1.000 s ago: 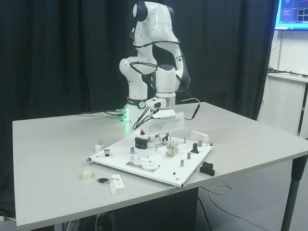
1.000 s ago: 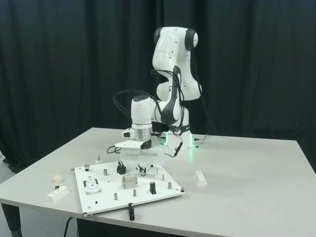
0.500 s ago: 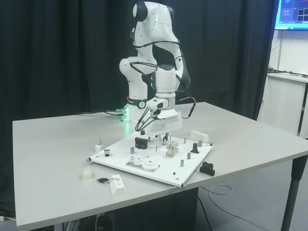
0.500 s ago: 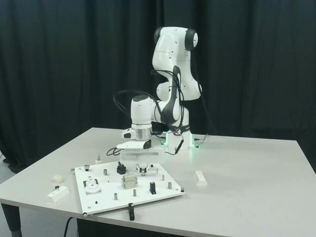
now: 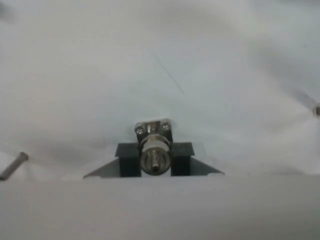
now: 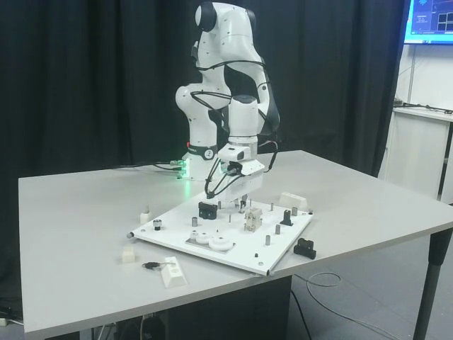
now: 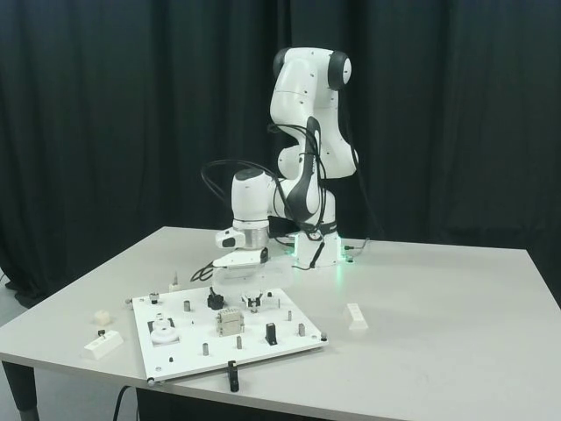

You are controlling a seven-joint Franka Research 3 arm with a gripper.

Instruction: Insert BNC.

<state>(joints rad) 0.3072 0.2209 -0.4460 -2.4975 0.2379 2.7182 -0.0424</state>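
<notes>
Second room view gives us the plainest layout, so we read it from left to right. Near the left edge of the grey tabletop (image 7: 456, 298) lie a small white round piece (image 7: 102, 317) and, just beside it toward the front edge, a white block (image 7: 103, 344) with a small black part on it. Next comes the white task board (image 7: 175, 358), which lies flat by the front edge and carries white gears (image 7: 162, 331), several grey pegs, a black connector block (image 7: 214, 300), a grey boxy socket (image 7: 230, 321) and a black clip (image 7: 271, 332). A black piece (image 7: 233, 374) lies on the table at the board's front edge. The BNC connector (image 7: 253, 301) sits on the board near its far edge, with a black bracket around it. In the wrist view we see the BNC connector (image 5: 154, 150) upright in that bracket, a metal barrel with a screwed plate behind it. The gripper (image 7: 241, 260) hangs above the board's far edge, apart from the connector and holding nothing; whether its jaws are wide or narrow we cannot tell. Farther right a white block (image 7: 355, 316) lies alone on the tabletop. Behind, a green light (image 7: 290, 254) glows at the arm's base.
</notes>
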